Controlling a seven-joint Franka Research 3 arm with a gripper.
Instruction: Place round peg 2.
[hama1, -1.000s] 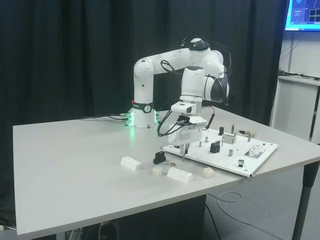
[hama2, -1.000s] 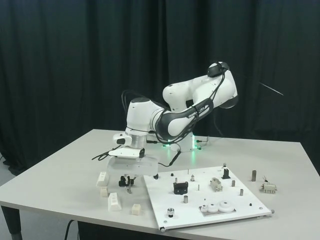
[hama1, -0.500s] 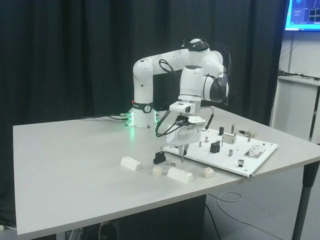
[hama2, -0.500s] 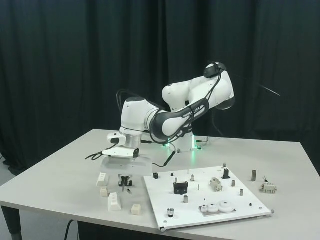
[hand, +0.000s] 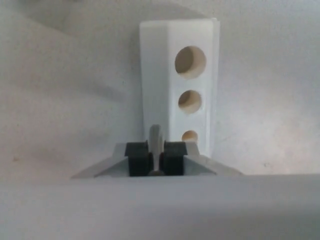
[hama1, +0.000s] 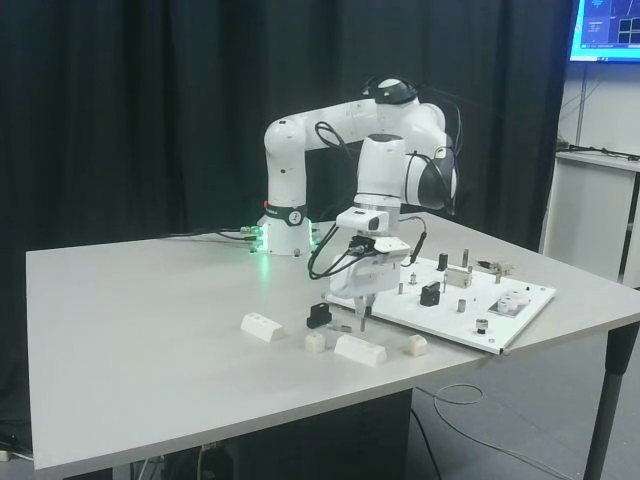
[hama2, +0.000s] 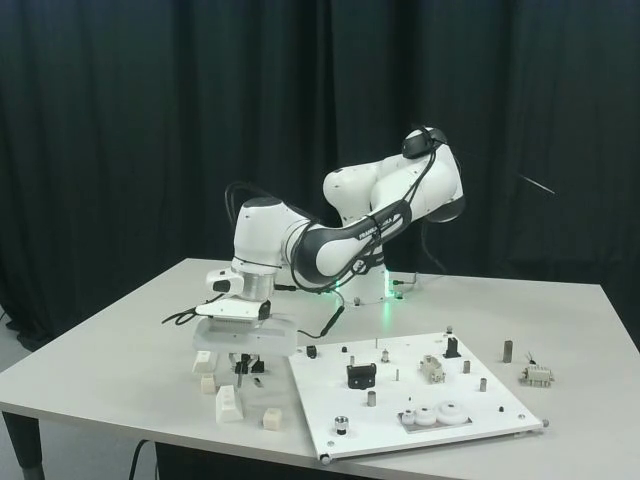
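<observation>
My gripper (hand: 155, 162) is shut on a thin grey round peg (hand: 155, 142) that stands upright between the black pads (hand: 137, 157). Directly beyond the peg in the wrist view lies a long white block (hand: 180, 85) with three round holes of different sizes in a row. In the first room view the gripper (hama1: 361, 308) hangs just above that block (hama1: 360, 350) near the table's front edge, with the peg (hama1: 361, 322) pointing down. The second room view shows the gripper (hama2: 240, 366) above the block (hama2: 229, 403), left of the white board (hama2: 330, 410).
The white board (hama1: 520, 315) carries several small fixtures and pegs. A second long white block (hama1: 263, 325), two small white cubes (hama1: 314, 343) (hama1: 416, 345) and a black part (hama1: 318, 315) lie around the gripper. The arm's base (hama1: 283, 225) stands at the back.
The arm has carried the peg away from the board's edge and over the white block with holes. The gripper stays shut on the peg.
</observation>
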